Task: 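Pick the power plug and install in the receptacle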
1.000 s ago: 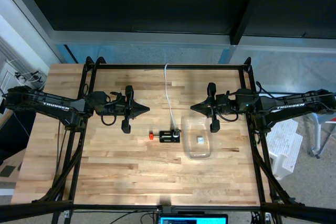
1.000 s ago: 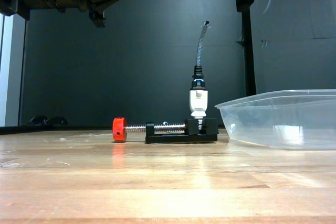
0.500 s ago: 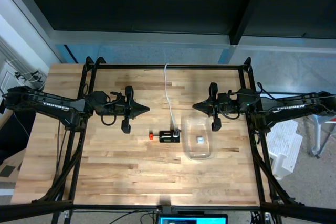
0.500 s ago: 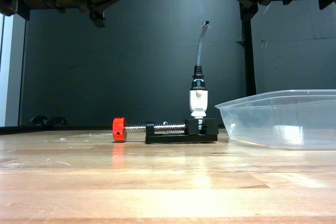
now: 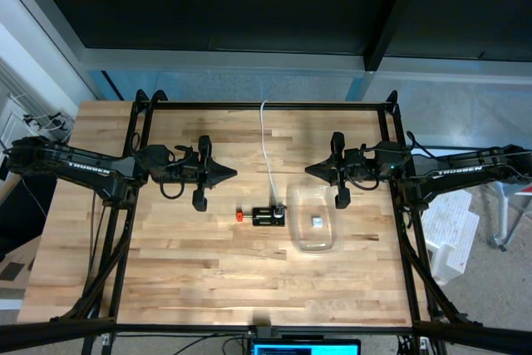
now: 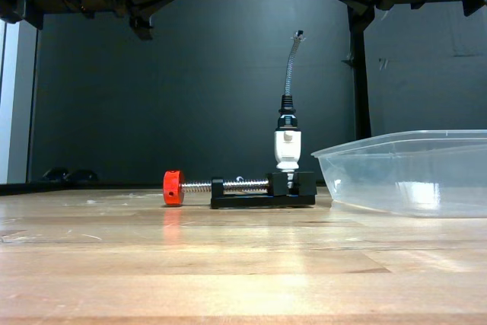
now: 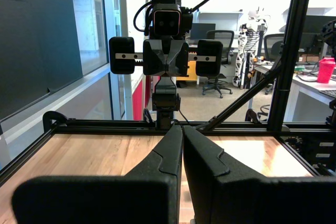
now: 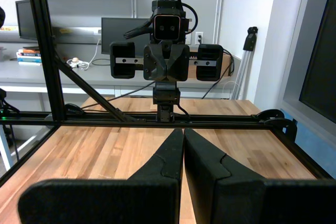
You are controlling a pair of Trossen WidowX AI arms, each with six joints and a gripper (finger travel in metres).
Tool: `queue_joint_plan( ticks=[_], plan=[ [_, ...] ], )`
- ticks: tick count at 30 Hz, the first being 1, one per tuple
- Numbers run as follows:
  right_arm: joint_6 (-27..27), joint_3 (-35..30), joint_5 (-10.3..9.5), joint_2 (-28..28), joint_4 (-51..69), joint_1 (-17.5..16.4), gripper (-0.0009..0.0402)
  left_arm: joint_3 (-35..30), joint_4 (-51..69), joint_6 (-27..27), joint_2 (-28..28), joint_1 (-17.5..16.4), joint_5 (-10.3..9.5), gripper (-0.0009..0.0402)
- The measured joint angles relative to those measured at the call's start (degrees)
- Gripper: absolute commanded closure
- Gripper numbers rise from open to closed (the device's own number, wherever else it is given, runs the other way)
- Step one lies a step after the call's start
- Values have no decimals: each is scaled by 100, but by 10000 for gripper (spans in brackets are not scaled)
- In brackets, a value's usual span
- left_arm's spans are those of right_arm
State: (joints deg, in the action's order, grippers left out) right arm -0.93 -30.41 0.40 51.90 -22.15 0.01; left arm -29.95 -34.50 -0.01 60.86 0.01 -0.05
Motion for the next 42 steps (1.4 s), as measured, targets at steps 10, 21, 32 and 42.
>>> queue_joint_plan(
  ticks=[10,21,32,42],
  plan=[
    [2,0,0,0,4,0,393,0,0,0,0,0,2,393],
    [2,0,0,2,201,0,393,0,0,0,0,0,2,393],
    [2,0,0,4,223,0,393,0,0,0,0,0,2,393],
    [4,0,0,4,225,0,393,2,0,-2,-2,0,0,393]
  ],
)
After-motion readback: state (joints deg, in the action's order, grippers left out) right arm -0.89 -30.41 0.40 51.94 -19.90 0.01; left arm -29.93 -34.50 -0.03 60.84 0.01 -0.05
